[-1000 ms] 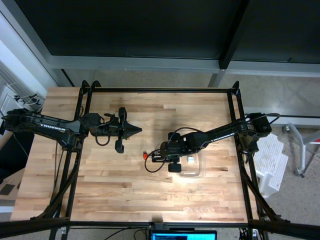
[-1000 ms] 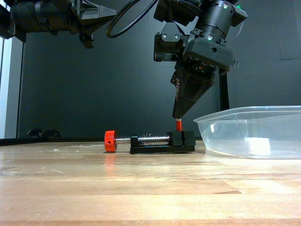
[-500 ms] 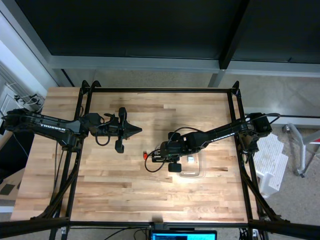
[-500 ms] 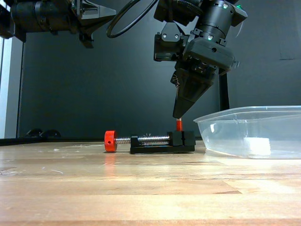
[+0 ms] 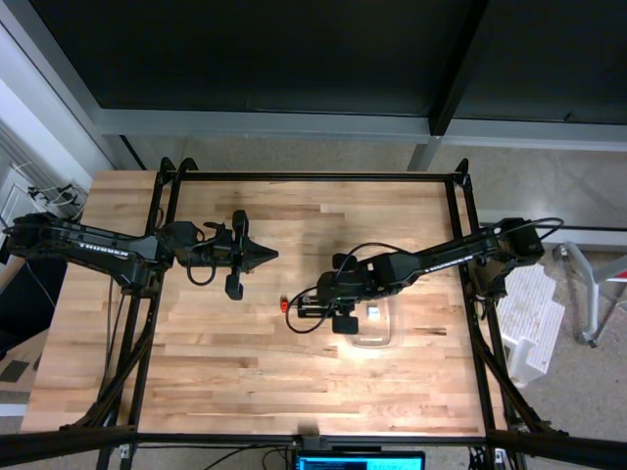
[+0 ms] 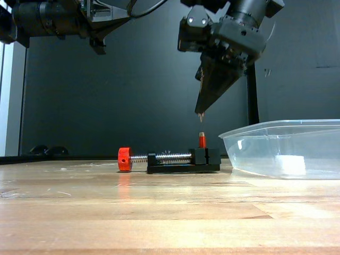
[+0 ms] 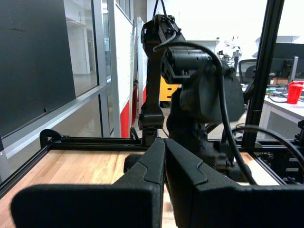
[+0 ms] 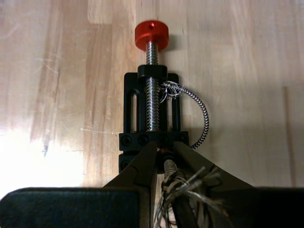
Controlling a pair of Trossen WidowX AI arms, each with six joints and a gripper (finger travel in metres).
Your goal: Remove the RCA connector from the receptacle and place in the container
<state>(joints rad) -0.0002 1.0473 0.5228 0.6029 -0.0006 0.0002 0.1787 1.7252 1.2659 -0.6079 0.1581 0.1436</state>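
Observation:
The receptacle [image 6: 183, 159] is a small black clamp with a red knob [image 6: 124, 159], lying on the wooden table left of the container [image 6: 276, 127]. The RCA connector [image 6: 201, 139] stands upright in the clamp's right end, red end up. My right gripper [image 6: 201, 112] hangs straight above it with a clear gap and its fingers shut. In the right wrist view silvery frayed strands [image 8: 183, 183] show between the fingers, over the clamp [image 8: 152, 123]. My left gripper [image 5: 269, 256] hovers shut, far to the left and high above the table.
A small white square piece [image 6: 289, 164] lies inside the clear tray [image 5: 377, 339]. A braided wire [image 8: 204, 116] loops beside the clamp. A black metal frame [image 5: 162, 196] borders the table.
My right gripper has risen from the top of the connector to well above it. The connector has stayed in the receptacle. The left arm has not moved.

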